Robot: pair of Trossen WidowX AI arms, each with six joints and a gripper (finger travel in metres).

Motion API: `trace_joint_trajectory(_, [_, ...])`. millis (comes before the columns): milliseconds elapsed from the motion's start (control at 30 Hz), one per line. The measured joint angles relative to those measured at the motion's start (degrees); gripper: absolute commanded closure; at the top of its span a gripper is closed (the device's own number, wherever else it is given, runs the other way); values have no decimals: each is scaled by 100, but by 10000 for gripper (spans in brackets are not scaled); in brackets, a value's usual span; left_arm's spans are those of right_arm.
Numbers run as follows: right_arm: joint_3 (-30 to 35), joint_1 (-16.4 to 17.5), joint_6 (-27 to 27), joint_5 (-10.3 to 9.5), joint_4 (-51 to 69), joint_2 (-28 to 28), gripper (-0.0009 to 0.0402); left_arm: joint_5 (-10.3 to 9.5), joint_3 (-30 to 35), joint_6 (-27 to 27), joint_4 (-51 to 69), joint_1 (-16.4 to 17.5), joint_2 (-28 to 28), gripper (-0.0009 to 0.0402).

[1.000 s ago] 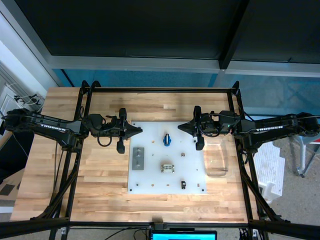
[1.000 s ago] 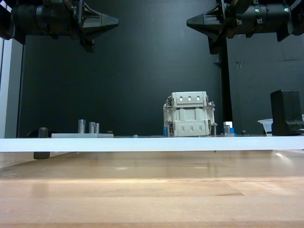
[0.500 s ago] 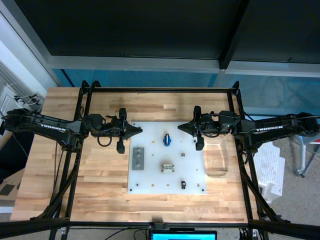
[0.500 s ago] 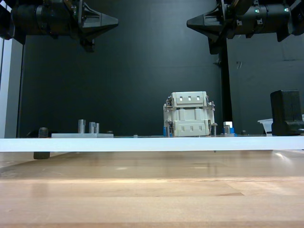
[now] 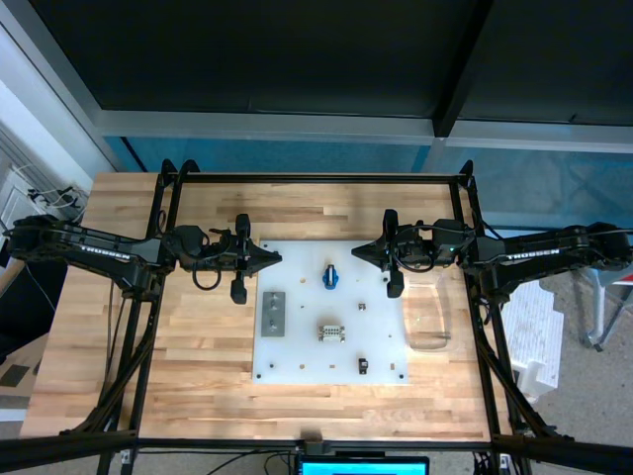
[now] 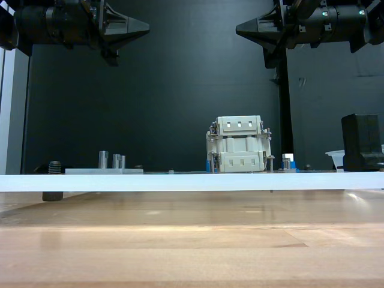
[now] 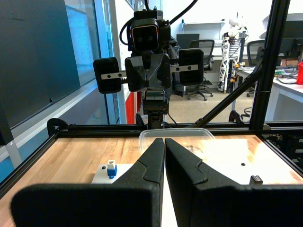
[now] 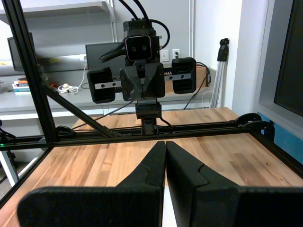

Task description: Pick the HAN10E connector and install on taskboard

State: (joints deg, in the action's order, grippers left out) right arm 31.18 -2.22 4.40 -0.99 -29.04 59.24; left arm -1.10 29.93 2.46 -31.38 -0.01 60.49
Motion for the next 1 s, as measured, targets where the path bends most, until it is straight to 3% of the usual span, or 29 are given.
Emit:
trace_joint_trajectory(200, [0, 0, 0, 142, -2, 0, 393, 0, 0, -2, 0, 0, 0, 392])
trace_joint_trajectory(1000, [0, -2, -28, 144, -2, 0, 393, 0, 2, 0, 0, 0, 0, 392])
